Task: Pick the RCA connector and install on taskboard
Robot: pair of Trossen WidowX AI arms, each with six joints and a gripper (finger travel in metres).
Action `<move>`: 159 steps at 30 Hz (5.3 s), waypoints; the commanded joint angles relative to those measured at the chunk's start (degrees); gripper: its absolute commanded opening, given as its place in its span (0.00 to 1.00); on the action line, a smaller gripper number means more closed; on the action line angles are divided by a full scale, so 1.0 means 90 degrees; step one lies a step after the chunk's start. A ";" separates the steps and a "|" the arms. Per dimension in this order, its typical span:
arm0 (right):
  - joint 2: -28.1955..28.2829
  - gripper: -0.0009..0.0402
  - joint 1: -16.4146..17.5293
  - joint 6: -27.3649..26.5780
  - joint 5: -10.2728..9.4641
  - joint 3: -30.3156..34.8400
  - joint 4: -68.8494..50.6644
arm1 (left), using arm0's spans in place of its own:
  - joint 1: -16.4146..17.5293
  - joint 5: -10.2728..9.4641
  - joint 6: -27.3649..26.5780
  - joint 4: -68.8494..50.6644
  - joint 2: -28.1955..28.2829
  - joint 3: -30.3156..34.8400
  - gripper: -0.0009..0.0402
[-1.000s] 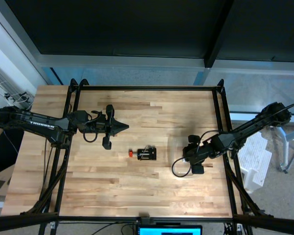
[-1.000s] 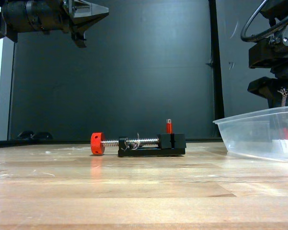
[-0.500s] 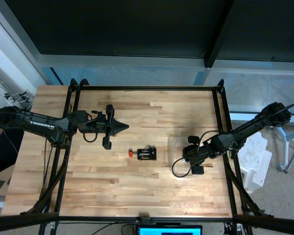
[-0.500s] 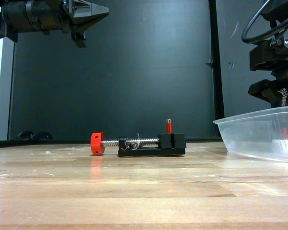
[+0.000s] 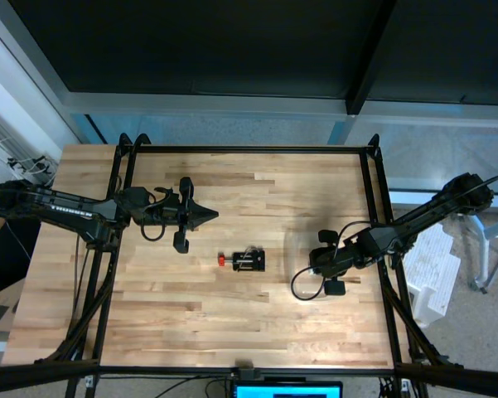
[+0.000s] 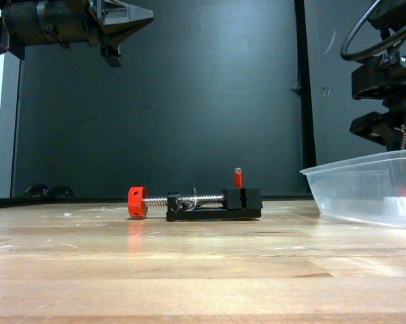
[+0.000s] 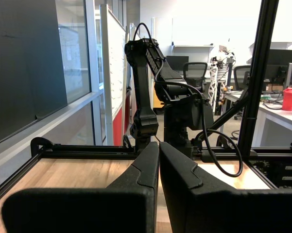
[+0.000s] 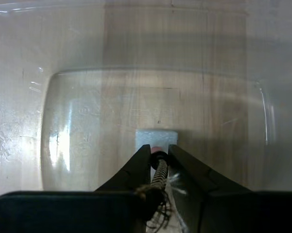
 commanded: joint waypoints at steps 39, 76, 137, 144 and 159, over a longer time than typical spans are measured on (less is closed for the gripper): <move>-0.0092 0.02 -0.0046 -0.0087 0.0061 0.2198 -0.2387 | 0.0000 0.0000 0.0000 0.0002 0.0000 0.0002 0.02; 0.2948 0.02 -0.1149 -0.0908 -0.0002 0.5282 -0.2365 | 0.0000 0.0000 0.0000 -0.0002 -0.0002 0.0002 0.02; 0.3776 0.02 -0.1569 -0.1258 -0.0289 0.5280 -0.1630 | 0.0000 0.0000 0.0000 0.0000 -0.0002 0.0002 0.02; 0.3776 0.02 -0.1562 -0.1258 -0.0289 0.5275 -0.1627 | 0.0002 0.0000 0.0000 0.0000 0.0000 0.0002 0.02; 0.3776 0.02 -0.1554 -0.1260 -0.0306 0.5229 -0.1545 | 0.0000 0.0000 0.0000 0.0000 0.0000 0.0002 0.02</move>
